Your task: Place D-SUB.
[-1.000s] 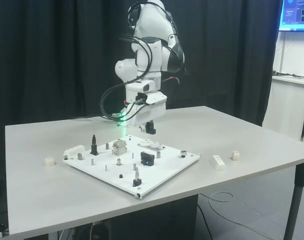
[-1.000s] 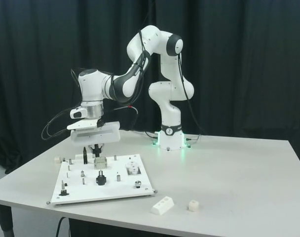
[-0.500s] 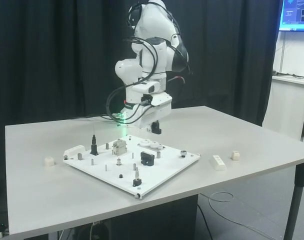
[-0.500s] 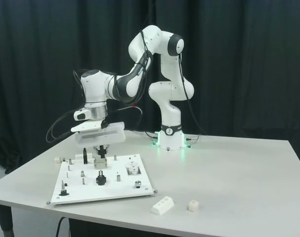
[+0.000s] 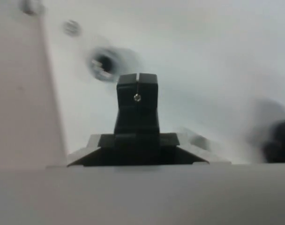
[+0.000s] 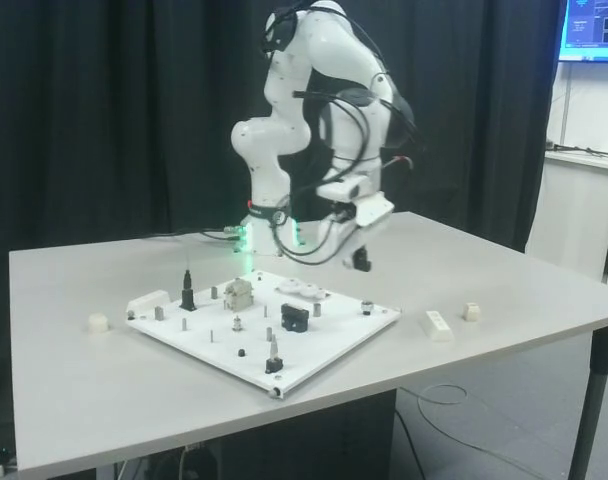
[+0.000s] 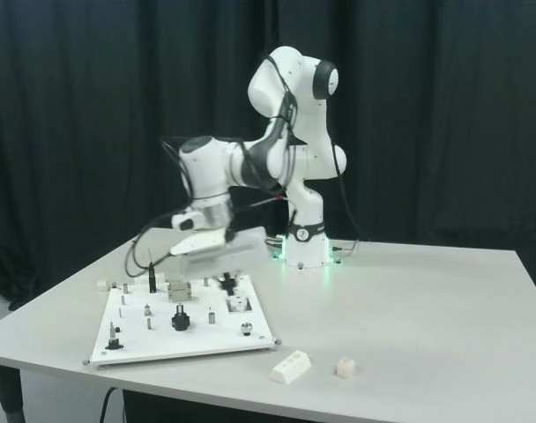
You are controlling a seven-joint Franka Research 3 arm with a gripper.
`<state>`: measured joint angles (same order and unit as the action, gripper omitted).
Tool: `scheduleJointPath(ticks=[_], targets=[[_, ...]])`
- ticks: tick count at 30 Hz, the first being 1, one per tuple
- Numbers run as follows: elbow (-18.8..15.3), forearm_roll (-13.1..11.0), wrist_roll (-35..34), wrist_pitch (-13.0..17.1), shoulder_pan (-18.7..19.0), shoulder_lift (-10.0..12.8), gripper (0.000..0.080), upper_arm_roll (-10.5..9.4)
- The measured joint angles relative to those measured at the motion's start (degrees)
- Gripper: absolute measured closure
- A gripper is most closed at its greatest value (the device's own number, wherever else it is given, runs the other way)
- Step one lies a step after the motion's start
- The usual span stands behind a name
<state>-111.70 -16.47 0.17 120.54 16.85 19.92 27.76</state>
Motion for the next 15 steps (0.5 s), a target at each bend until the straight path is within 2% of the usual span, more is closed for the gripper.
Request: scheduleJointPath(ticks=[6, 15], targets=[[-1.3, -0.1, -4.9, 1.1, 3.9, 0.0, 0.0648, -1.09], [-5.1, 0.0, -11.2, 7.2, 9.1, 0.5, 0.0648, -2.59]])
